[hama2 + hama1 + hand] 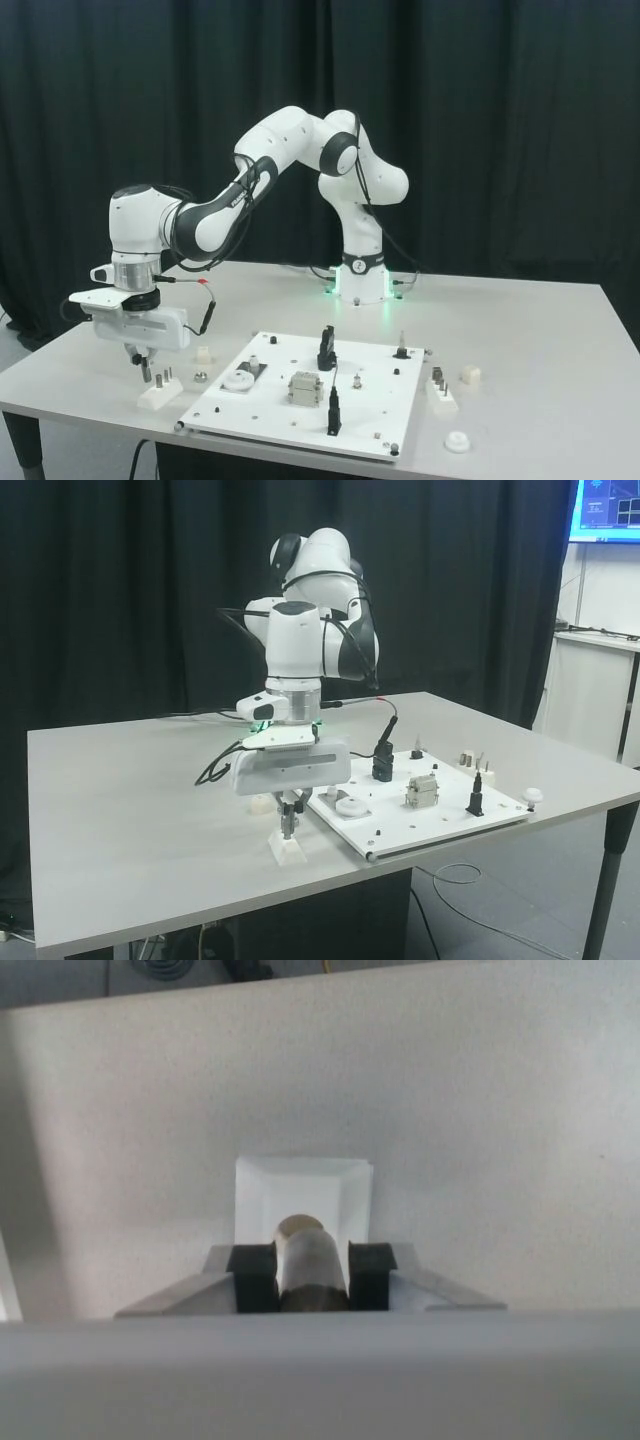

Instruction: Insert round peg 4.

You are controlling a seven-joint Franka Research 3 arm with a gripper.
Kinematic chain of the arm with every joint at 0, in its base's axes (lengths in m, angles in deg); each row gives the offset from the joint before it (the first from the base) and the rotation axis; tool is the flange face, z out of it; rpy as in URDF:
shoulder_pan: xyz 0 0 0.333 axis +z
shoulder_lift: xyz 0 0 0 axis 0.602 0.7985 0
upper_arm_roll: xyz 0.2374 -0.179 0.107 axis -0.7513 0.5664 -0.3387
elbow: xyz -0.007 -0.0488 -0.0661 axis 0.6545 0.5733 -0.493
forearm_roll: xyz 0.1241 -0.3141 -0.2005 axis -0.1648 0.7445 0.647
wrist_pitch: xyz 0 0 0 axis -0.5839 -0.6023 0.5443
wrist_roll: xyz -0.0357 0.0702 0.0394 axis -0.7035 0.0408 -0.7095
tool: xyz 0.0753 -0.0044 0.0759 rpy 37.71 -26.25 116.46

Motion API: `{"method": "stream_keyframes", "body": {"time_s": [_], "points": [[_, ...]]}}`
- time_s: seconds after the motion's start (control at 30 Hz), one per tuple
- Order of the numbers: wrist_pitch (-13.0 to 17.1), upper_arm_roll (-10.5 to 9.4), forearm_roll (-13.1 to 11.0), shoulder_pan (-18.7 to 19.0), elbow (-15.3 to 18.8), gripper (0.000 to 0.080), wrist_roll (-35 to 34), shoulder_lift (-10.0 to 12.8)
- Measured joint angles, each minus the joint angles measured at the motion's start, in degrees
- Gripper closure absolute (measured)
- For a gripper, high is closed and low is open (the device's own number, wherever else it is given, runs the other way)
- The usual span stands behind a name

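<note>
Even overhead light, black backdrop, soft shadows on the table (130, 780), wrist foreground blurred

Two room views, one wrist close-up

The arm (250, 180) is white with black joints and a green glow at its base, the pincer (311, 1275) pads are black, the holder (302, 1195) and board (320, 395) are white, the tabletop (540, 330) is plain grey, and the curtain (500, 120) is black.
</note>
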Motion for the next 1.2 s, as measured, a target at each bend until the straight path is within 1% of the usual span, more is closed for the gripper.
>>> {"method": "stream_keyframes", "body": {"time_s": [0.17, 0.3, 0.43, 0.57, 0.67, 0.9, 1.2], "points": [[0.0, 0.0, 0.0, 0.0, 0.0, 0.0656, 0.2, 0.0], [0.0, 0.0, 0.1, 0.1, -0.1, 0.0656, 1.8, 0.0], [-0.3, 0.0, 0.1, 0.4, -0.2, 0.0656, 6.3, -0.1], [-1.5, 0.0, 0.1, 0.8, -0.2, 0.0656, 11.6, -0.4], [-2.7, 0.0, 0.2, 1.2, -0.2, 0.0656, 13.8, -0.8], [-7.2, 0.01, 0.8, 2.2, -0.2, 0.0656, 18.8, -2.5], [-12.4, 0.02, 2.0, 3.6, 0.2, 0.0656, 20.6, -5.3]]}}
